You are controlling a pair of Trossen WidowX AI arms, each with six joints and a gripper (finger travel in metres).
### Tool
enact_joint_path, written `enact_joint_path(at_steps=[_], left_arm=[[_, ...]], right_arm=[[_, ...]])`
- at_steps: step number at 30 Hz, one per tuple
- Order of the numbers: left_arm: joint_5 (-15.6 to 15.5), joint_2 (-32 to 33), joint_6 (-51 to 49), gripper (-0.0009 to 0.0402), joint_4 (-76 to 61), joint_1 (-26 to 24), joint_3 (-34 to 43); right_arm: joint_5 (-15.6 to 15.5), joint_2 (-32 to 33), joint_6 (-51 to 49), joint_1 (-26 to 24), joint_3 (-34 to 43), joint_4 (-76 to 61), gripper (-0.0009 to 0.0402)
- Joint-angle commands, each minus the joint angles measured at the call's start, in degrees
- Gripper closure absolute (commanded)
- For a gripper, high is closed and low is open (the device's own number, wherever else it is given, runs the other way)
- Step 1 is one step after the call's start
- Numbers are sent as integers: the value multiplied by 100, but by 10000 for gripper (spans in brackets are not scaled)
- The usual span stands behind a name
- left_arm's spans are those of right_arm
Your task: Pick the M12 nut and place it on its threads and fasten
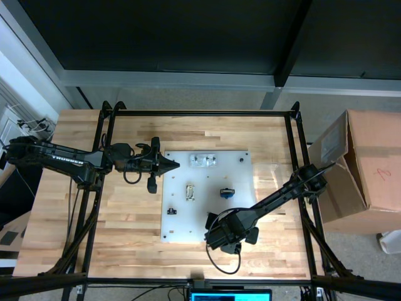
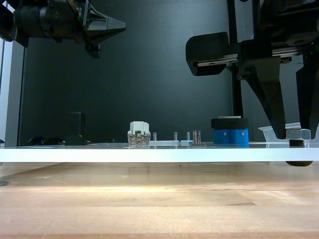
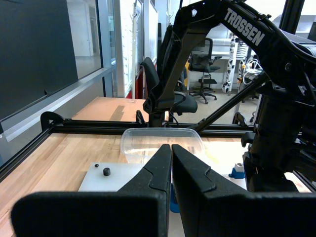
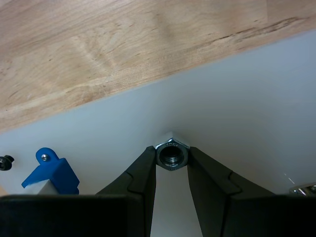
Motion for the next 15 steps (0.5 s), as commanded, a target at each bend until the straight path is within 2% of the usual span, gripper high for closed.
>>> enact_joint_path(at_steps=[1,7,15], left_arm=[[2,2,0,393,0,0,2],[2,2,0,393,2,0,2],[2,2,0,393,0,0,2]], right_arm=[[-2,26,44,2,-9,22,392],[-2,26,256,0,7,37,392],[0,24,1565,-39,28,48,392]])
